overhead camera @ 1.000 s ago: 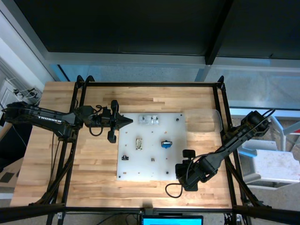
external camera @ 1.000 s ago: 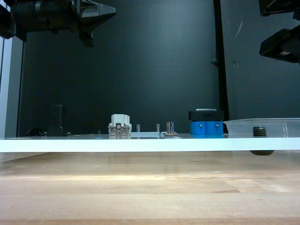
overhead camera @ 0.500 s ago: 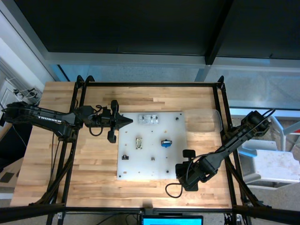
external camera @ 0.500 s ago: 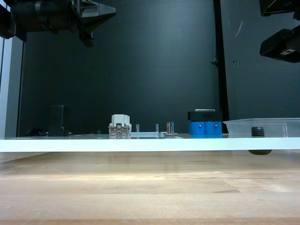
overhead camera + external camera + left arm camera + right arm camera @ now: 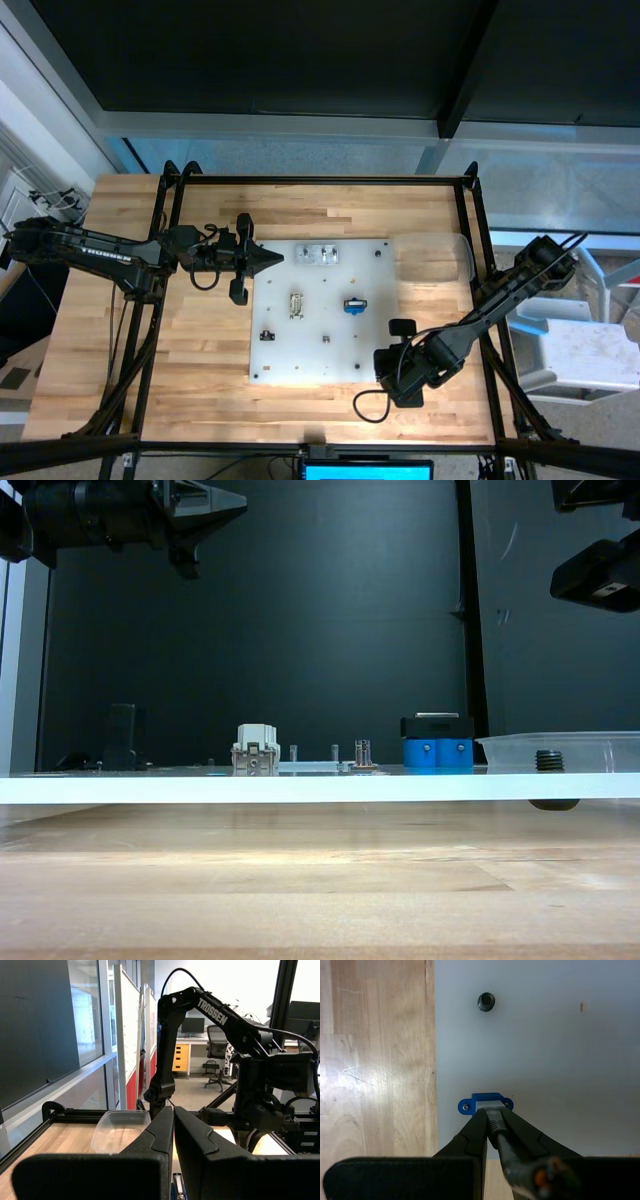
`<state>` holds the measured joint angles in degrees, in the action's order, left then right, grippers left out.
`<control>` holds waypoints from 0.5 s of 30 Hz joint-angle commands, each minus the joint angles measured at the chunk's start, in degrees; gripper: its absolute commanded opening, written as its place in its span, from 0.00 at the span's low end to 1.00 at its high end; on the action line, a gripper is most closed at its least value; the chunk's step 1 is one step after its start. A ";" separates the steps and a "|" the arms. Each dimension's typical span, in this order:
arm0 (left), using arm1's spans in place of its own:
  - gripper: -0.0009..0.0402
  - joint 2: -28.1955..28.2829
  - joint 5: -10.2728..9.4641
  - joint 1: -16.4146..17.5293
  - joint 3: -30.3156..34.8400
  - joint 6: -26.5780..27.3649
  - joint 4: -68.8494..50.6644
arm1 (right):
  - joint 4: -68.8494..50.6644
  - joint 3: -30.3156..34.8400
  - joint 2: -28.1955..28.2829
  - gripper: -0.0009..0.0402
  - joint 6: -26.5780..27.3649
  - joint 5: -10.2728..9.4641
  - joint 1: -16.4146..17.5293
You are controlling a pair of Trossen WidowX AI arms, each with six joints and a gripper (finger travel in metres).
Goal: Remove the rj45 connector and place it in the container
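Observation:
The rj45 connector (image 5: 493, 1121) is a small grey plug seated in a blue mount (image 5: 486, 1101) on the white board (image 5: 560, 1060). My right gripper (image 5: 491, 1113) is shut on it. In the high view this gripper (image 5: 384, 362) hangs over the board's near right corner and hides the plug; a black cable (image 5: 360, 406) loops out behind it. The container (image 5: 432, 256), a clear tub, stands on the wood at the board's far right, also seen as the tub (image 5: 120, 1130) and the tub (image 5: 560, 748). My left gripper (image 5: 272, 258) is shut on nothing, raised above the board's left edge.
On the white board (image 5: 300, 365) stand a beige connector (image 5: 296, 305), a bright-blue block (image 5: 354, 306), a clear part (image 5: 320, 256) and a small dark piece (image 5: 267, 335). A black screw (image 5: 486, 1001) sits in the board. A black frame (image 5: 320, 181) rims the table.
The right arm has edged very slightly left while keeping its grip. The left arm has not moved.

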<state>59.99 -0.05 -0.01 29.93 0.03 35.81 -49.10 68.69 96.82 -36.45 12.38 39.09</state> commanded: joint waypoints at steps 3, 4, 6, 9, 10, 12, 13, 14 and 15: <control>0.02 0.00 0.02 0.00 0.02 -0.02 0.04 | -0.24 0.15 -1.46 0.02 -0.04 0.04 0.02; 0.02 0.00 0.02 0.02 0.02 -0.02 0.02 | -0.42 0.15 -1.73 0.02 -0.04 0.04 0.02; 0.02 0.00 0.02 0.00 0.02 -0.02 0.02 | -0.92 0.15 -2.54 0.02 -0.09 0.07 0.02; 0.02 0.00 0.02 0.00 0.02 -0.02 0.02 | -1.40 0.15 -3.85 0.02 -0.02 0.09 -0.07; 0.02 0.00 0.02 0.00 0.02 -0.02 0.02 | -1.66 0.15 -4.37 0.02 0.09 0.09 -0.24; 0.02 0.00 0.02 0.02 0.02 -0.02 0.02 | -2.34 0.15 -5.46 0.02 0.24 0.15 -0.74; 0.02 0.00 0.02 0.00 0.02 -0.02 0.02 | -2.71 0.15 -6.05 0.02 0.50 0.22 -1.11; 0.02 0.00 0.02 0.02 0.02 -0.02 0.04 | -3.06 0.15 -6.69 0.02 0.79 0.33 -1.53; 0.02 0.00 0.02 0.02 0.02 -0.02 0.02 | -3.37 0.15 -7.28 0.02 0.96 0.44 -2.05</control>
<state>59.99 -0.05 -0.01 29.93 0.01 35.83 -52.01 68.79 90.24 -35.83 12.69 37.56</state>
